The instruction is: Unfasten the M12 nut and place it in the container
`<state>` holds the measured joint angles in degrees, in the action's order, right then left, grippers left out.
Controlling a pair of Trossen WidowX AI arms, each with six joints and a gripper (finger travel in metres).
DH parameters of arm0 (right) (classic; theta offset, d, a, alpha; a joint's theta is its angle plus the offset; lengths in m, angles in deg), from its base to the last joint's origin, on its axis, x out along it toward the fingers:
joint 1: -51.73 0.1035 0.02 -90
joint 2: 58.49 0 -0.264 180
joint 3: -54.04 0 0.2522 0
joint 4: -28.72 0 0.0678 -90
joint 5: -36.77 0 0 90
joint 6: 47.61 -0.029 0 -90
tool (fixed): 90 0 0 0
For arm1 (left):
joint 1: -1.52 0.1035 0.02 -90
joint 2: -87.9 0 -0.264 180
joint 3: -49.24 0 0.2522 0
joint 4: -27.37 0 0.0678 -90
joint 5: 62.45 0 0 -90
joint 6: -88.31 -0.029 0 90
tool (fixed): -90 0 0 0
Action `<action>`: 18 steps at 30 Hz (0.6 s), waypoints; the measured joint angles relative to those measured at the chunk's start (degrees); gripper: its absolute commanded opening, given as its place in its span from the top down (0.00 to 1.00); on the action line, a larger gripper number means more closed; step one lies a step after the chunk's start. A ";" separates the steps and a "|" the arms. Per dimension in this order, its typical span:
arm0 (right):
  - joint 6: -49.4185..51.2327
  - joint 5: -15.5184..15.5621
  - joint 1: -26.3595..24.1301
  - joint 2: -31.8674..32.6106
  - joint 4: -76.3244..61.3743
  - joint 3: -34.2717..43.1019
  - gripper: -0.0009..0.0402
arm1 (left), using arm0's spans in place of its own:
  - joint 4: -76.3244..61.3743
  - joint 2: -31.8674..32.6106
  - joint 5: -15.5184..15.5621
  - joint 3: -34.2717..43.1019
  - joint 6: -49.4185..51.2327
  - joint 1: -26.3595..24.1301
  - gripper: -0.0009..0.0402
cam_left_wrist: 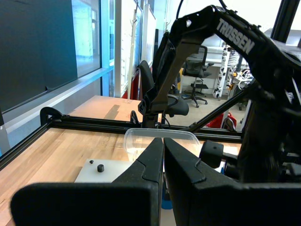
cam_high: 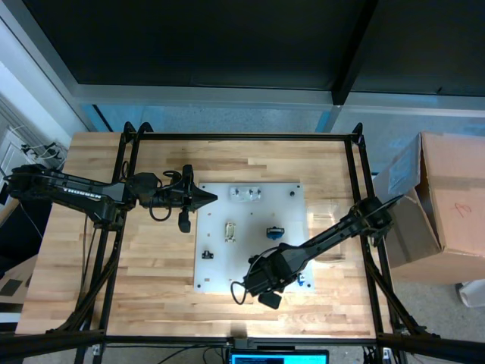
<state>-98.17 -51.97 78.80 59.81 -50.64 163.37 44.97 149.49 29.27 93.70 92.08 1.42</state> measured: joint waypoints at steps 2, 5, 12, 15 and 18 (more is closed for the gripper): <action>1.11 0.07 -0.46 -1.16 -0.04 0.00 0.95 | 0.00 0.00 -0.02 0.00 -0.02 0.00 0.98; 2.60 -0.48 -1.44 -3.78 -0.09 0.15 0.94 | -0.02 0.00 -0.02 0.02 -0.02 0.00 0.98; 6.80 -0.37 -2.47 -5.27 -0.68 -0.02 0.94 | 0.00 0.02 0.00 0.02 -0.02 0.00 0.98; 8.31 -0.20 -2.99 -5.88 -0.85 -0.61 0.94 | -0.02 0.02 0.00 0.02 -0.02 0.00 0.98; 9.57 -0.22 -3.50 -6.75 -0.98 -1.79 0.94 | -0.02 0.02 -0.02 0.02 -0.02 0.00 0.98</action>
